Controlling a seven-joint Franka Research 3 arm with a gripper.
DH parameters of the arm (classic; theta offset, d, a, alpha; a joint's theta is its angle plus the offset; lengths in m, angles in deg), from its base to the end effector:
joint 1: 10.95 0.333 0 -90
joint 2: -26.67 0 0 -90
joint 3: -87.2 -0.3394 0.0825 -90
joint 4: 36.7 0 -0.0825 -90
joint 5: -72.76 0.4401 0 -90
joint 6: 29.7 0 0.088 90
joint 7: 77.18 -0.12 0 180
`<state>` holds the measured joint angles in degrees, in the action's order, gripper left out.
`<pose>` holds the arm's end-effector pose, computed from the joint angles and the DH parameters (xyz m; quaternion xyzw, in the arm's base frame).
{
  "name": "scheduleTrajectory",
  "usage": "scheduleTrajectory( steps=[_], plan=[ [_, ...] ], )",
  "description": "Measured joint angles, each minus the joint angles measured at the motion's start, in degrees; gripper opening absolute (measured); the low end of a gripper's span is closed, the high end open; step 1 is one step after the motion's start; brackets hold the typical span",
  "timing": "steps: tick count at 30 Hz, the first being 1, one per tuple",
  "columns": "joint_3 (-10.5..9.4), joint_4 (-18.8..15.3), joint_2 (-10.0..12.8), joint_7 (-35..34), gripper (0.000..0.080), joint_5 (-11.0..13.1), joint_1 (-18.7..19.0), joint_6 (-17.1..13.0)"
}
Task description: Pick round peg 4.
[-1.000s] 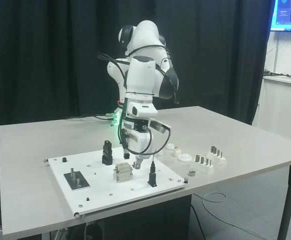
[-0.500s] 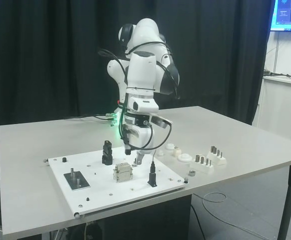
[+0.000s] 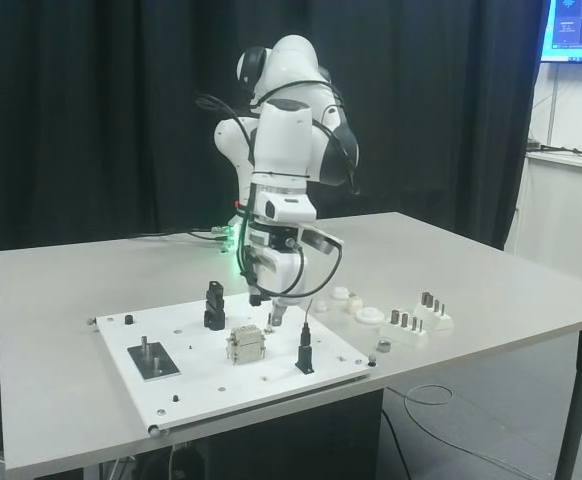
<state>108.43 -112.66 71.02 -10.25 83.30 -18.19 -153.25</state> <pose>0.7502 -0.3191 0.2809 0.9390 0.3367 0.0019 0.0707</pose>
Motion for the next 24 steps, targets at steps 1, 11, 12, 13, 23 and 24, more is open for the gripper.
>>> scheduleTrajectory(
  steps=[1, 11, 12, 13, 23, 24],
  plan=[
    [0.05, 0.0, 0.0, -0.34, 0.08, 0.0, 0.0, 0.21],
    [0.41, 0.01, -0.01, -1.96, 0.08, 0.0, -0.02, 0.95],
    [0.42, 0.02, -0.03, -2.14, 0.08, 0.0, -0.01, 1.27],
    [0.43, 0.03, -0.07, -2.35, 0.08, 0.0, 0.0, 1.65],
    [0.79, -0.01, -1.99, -4.92, 0.08, -0.01, 0.85, 9.78],
    [0.94, -0.01, -2.24, -5.29, 0.08, -0.01, 1.06, 10.79]
  ],
)
